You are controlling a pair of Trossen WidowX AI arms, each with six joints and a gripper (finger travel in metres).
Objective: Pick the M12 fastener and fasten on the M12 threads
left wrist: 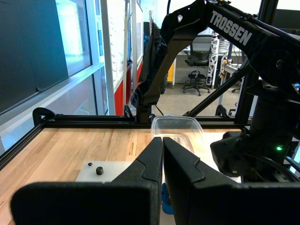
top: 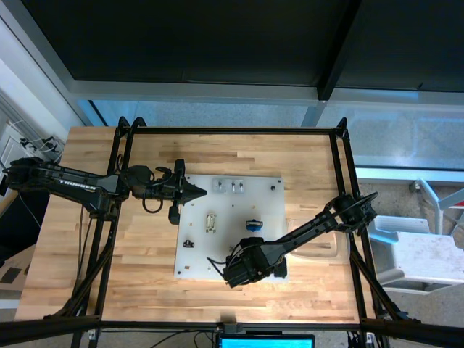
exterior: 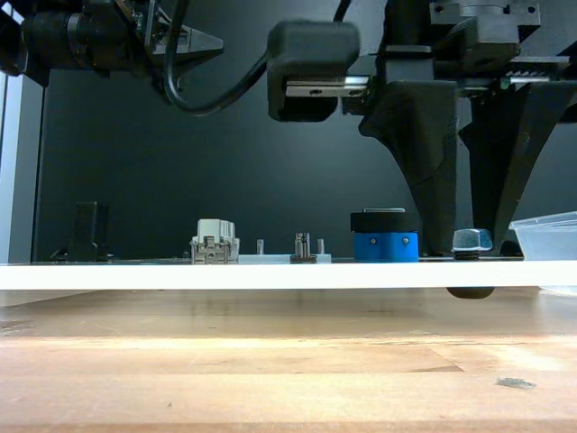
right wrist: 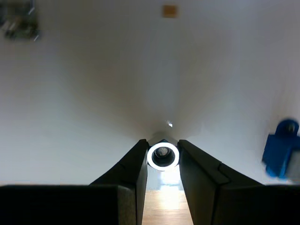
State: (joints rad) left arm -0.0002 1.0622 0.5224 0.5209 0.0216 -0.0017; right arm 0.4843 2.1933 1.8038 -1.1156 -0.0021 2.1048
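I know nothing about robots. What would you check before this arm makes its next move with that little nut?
1. Nut gripped by right end effector: ok.
2. Nut down at white board level, low view: ok.
3. Nut seated on its stud: cannot tell; stud hidden.
4. Blue fitting apart from that end effector: ok.
5. Left end effector shut, raised over board's far left edge, out of the way: ok.

The high camera looks down from above the table's [top: 145, 290] near edge over the whole board [top: 196, 254]. The low camera sits level at that edge, close to the board's near right part. The left wrist camera faces along the left pincer [left wrist: 162, 140], over the board's far left edge, toward the right arm [left wrist: 234, 28]. The right wrist camera looks down the right pincer [right wrist: 162, 142], sharing the gripped nut [right wrist: 162, 156] with the low view.
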